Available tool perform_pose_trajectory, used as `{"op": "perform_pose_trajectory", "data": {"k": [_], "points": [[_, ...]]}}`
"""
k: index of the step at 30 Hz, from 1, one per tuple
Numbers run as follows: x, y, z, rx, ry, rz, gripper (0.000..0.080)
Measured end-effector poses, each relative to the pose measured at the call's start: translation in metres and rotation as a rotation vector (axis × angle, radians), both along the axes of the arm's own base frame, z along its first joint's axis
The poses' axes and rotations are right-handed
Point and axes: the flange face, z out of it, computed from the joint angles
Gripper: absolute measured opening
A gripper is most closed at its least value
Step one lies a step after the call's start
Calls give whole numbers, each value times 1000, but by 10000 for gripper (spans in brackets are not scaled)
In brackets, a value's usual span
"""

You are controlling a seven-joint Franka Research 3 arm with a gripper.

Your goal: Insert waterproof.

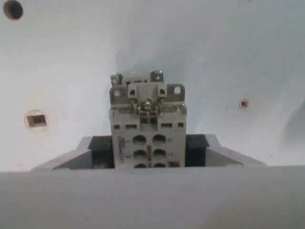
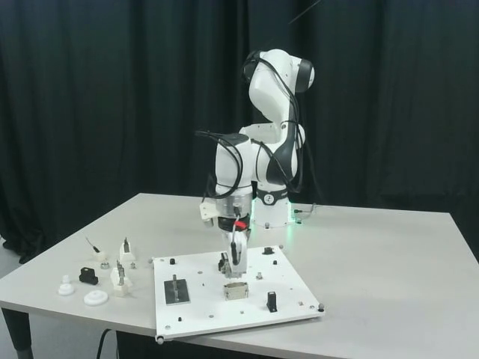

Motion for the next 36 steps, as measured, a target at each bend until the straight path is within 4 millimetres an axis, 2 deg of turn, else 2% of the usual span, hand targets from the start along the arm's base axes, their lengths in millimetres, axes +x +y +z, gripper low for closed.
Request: {"op": "perform_pose_trajectory", "data": {"k": [11, 36], "points": [[-11, 6, -9, 12, -23, 6, 310], [-13, 1, -16, 19, -29, -1, 310]]}}
